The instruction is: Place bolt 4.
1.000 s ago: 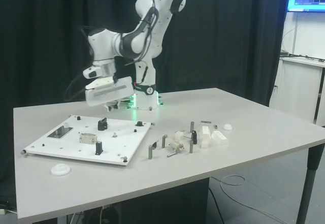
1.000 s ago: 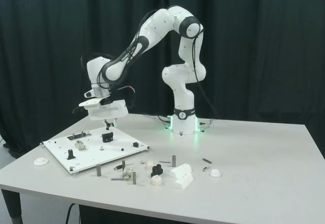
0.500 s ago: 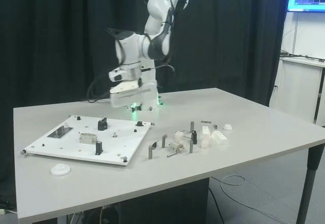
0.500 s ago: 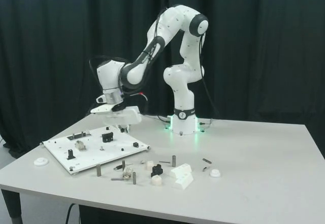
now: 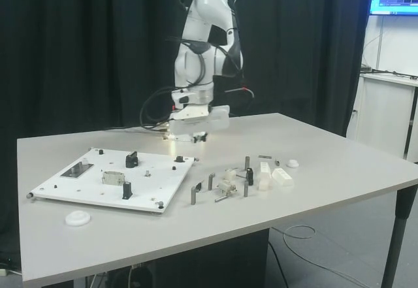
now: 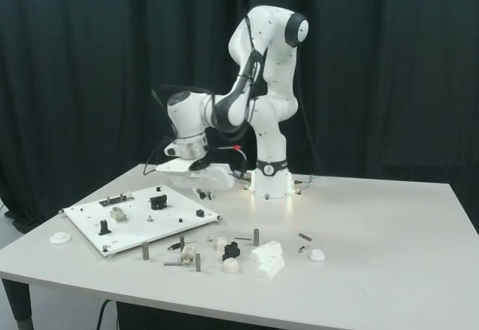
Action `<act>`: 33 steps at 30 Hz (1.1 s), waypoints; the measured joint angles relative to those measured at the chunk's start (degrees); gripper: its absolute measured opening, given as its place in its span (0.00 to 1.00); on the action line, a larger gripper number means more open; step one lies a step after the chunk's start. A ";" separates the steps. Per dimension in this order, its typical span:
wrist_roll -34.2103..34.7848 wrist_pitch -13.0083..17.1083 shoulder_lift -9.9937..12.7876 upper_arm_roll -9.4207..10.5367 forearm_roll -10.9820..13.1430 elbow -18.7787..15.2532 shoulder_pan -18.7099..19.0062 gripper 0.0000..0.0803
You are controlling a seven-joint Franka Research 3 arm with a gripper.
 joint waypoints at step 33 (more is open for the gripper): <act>15.73 10.24 -5.44 8.90 -9.28 -5.63 1.20 0.28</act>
